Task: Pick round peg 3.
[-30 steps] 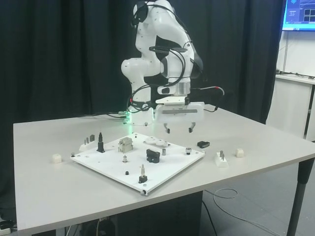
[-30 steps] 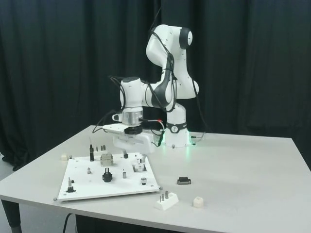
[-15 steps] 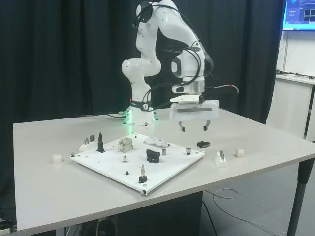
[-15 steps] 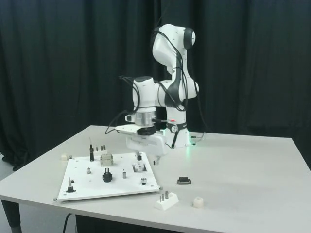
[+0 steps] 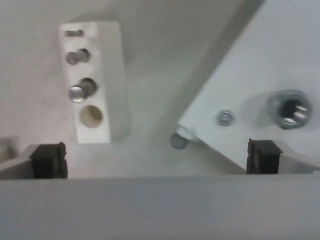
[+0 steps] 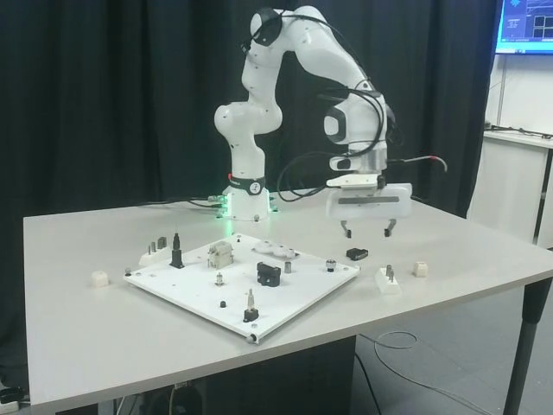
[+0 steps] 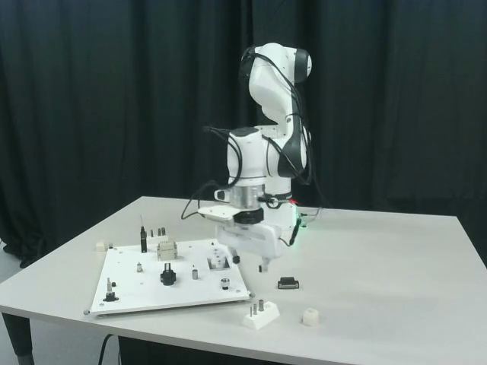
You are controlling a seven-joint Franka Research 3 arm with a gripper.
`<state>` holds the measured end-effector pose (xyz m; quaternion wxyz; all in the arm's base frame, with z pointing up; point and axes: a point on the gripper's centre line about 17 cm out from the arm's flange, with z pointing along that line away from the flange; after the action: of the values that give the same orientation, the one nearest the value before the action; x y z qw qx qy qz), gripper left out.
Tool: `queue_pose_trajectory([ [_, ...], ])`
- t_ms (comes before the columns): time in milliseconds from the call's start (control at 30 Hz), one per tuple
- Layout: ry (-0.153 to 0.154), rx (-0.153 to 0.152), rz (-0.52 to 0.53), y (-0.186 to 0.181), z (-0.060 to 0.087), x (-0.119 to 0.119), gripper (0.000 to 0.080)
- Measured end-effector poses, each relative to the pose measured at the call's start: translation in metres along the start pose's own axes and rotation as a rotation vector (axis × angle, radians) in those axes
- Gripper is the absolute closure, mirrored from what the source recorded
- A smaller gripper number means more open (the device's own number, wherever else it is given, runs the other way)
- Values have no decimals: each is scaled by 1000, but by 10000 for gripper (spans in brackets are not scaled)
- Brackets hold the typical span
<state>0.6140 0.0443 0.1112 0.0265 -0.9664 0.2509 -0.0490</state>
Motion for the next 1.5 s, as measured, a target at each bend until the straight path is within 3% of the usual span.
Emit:
queue_pose_trajectory([
  [633, -11, -31, 1, -37, 42, -2, 3],
  [1500, -8, -53, 7, -49, 73, 9, 3],
])
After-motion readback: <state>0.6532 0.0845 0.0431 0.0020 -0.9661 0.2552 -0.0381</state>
